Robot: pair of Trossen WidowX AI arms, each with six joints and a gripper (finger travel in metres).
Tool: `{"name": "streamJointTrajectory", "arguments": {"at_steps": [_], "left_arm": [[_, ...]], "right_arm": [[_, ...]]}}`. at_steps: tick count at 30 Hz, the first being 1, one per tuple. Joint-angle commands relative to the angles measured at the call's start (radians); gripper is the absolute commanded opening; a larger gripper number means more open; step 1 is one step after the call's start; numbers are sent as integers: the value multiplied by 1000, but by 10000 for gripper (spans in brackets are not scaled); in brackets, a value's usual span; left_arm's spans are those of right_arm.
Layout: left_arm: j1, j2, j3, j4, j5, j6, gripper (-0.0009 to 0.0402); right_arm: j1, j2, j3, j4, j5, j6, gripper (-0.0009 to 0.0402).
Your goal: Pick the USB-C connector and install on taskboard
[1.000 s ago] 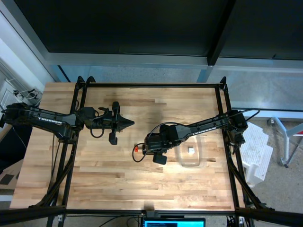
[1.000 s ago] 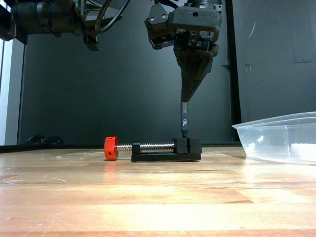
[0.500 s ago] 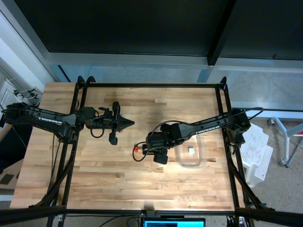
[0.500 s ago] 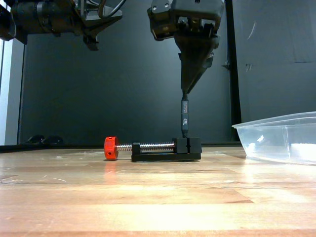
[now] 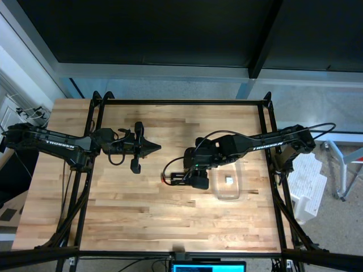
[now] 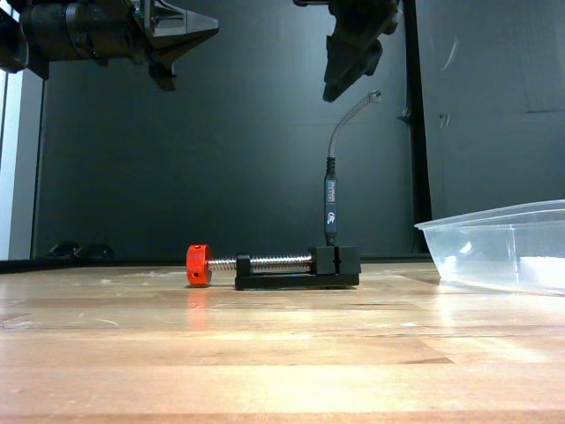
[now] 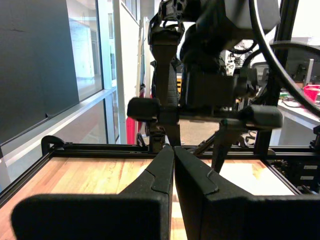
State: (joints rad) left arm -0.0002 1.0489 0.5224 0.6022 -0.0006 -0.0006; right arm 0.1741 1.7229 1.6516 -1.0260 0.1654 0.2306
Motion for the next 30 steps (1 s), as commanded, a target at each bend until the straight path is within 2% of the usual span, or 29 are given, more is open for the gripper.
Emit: {"name": "streamJointTrajectory", "arguments": {"at_steps": [1, 5, 12, 16, 19, 22, 23, 27, 30], "left_arm": [[0, 0, 0, 0, 0, 0, 0], [0, 0, 0, 1, 0, 0, 0], [0, 0, 0, 0, 0, 0, 0], [0, 0, 0, 0, 0, 0, 0], [0, 0, 0, 0, 0, 0, 0], [0, 0, 0, 0, 0, 0, 0], [0, 0, 0, 0, 0, 0, 0], [0, 0, 0, 0, 0, 0, 0], [0, 0, 0, 0, 0, 0, 0]], "right_arm": [[-16, -32, -3, 8, 0, -40, 173], [-38, -89, -57, 94, -2, -105, 146], [-82, -262, -300, 394, -16, -166, 53], [-111, -357, -455, 637, -66, -178, -5], [-122, -404, -552, 800, -63, -179, 7], [-135, -441, -632, 935, -66, -184, -2], [-137, -451, -657, 978, -76, -188, 0], [-157, -477, -745, 1158, -171, -182, 0], [-171, -487, -799, 1273, -175, -165, 0]]}}
